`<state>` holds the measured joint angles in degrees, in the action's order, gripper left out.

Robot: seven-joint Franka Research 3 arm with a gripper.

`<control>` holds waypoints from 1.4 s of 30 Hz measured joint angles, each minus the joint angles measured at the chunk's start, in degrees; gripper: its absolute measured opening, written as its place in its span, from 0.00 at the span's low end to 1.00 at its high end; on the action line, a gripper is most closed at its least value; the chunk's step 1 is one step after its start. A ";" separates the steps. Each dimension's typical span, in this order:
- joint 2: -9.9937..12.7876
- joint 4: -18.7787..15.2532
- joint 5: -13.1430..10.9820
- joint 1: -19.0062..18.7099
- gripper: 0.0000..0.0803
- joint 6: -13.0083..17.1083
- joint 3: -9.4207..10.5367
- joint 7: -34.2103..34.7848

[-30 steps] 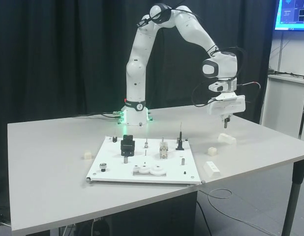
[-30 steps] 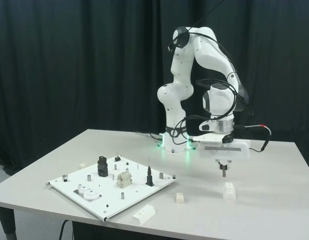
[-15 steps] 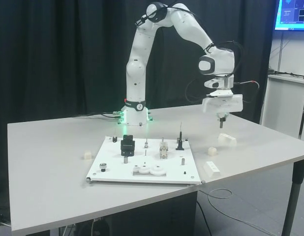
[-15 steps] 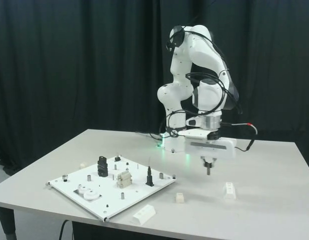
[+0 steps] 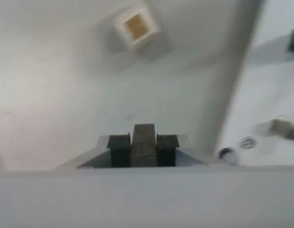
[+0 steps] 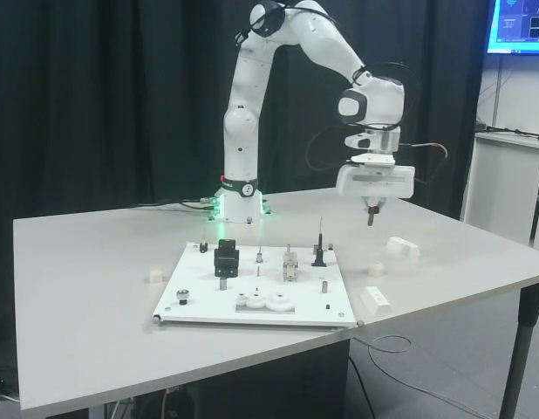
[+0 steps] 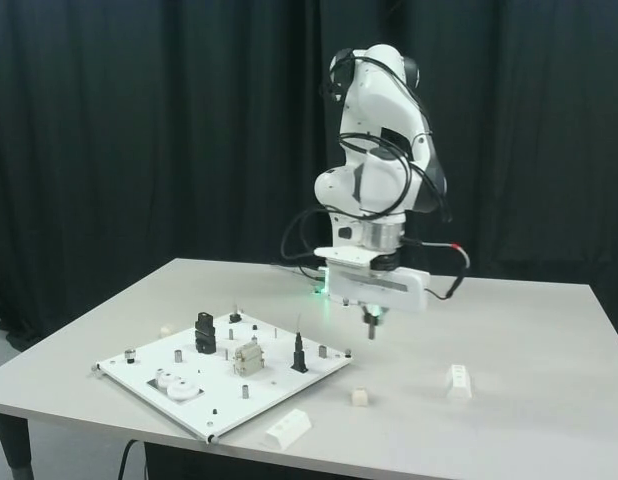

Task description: Insert square peg 3.

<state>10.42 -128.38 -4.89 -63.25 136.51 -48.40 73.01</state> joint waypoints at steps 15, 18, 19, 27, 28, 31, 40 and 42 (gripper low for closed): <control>-2.45 -0.13 3.79 3.91 0.14 -1.01 -3.96 -2.72; -2.80 -0.13 3.81 5.22 0.14 -0.99 -4.05 -3.40; -2.90 -0.13 3.81 5.68 0.14 -0.98 -4.06 -3.56; -3.17 -0.41 3.81 8.49 0.14 -0.27 -4.06 -3.76; -3.17 -0.53 3.80 8.76 0.14 0.03 -4.06 -3.76; -3.17 -0.98 3.81 9.55 0.14 1.26 -4.06 -3.76; -2.91 -3.30 3.81 11.78 0.14 7.32 -4.05 -4.97; -2.62 -3.86 3.80 12.38 0.14 8.95 -4.05 -5.52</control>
